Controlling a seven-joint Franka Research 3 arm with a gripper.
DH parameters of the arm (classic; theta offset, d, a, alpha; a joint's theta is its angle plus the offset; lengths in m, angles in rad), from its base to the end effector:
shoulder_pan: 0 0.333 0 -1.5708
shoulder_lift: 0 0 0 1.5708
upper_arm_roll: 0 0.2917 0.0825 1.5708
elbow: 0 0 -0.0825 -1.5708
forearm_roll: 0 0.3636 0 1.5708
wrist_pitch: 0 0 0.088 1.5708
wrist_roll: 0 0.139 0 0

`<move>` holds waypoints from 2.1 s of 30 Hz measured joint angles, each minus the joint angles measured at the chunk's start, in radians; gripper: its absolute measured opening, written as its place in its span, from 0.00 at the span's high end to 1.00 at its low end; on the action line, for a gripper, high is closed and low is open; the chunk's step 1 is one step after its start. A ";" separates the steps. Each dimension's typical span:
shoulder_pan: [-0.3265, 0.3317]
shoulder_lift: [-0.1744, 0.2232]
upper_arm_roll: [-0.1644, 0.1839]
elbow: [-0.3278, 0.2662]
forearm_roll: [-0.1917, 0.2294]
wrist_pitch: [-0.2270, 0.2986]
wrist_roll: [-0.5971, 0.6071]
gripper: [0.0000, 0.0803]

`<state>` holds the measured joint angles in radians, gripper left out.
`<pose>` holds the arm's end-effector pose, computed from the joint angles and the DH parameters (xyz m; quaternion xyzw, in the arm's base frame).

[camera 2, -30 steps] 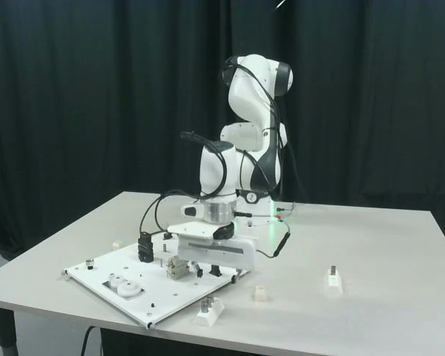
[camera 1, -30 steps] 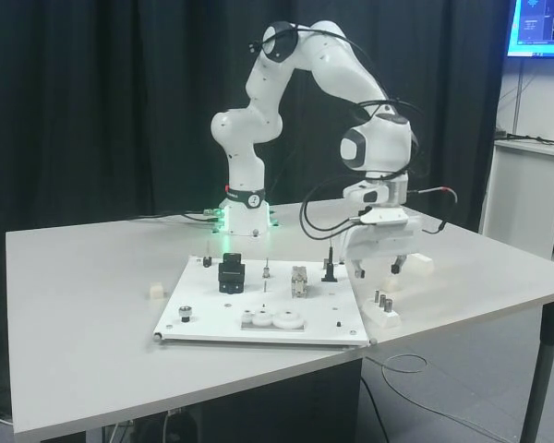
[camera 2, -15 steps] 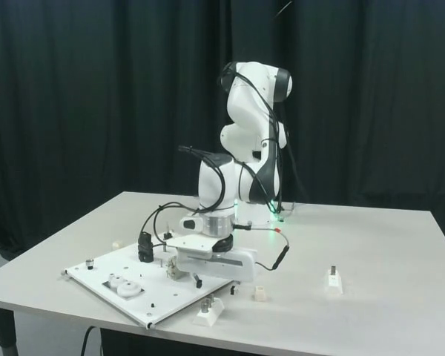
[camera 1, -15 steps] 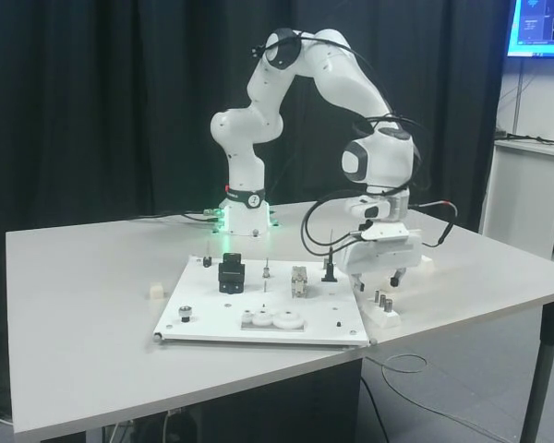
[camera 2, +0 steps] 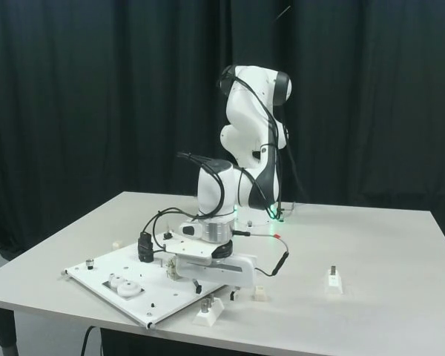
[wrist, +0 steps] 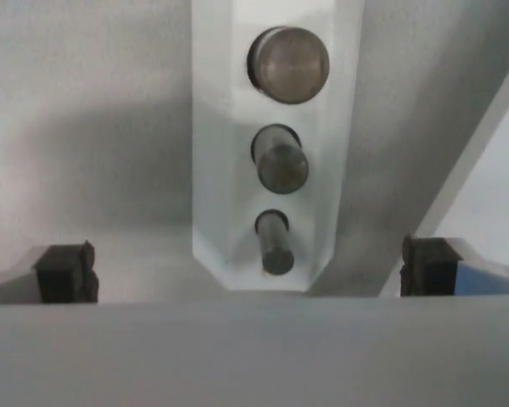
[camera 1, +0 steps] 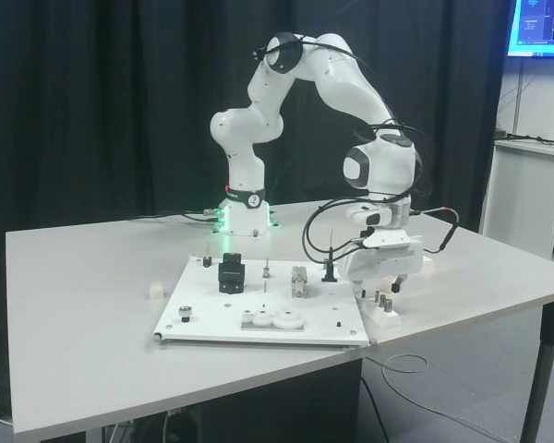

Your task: Pick round peg 2.

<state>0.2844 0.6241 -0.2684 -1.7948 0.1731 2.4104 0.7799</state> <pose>0.6297 0.0209 0.1759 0.9124 -0.4087 0.0165 0.0141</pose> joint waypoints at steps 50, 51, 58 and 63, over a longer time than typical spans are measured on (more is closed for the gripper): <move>-0.027 0.042 0.013 0.064 0.000 -0.014 -0.024 0.91; -0.028 0.042 0.012 0.068 0.000 -0.019 -0.024 0.91; -0.032 0.041 0.009 0.119 -0.001 -0.090 -0.027 0.91; -0.038 0.040 0.006 0.163 -0.002 -0.162 -0.027 0.91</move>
<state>0.2467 0.6642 -0.2619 -1.6323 0.1707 2.2488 0.7527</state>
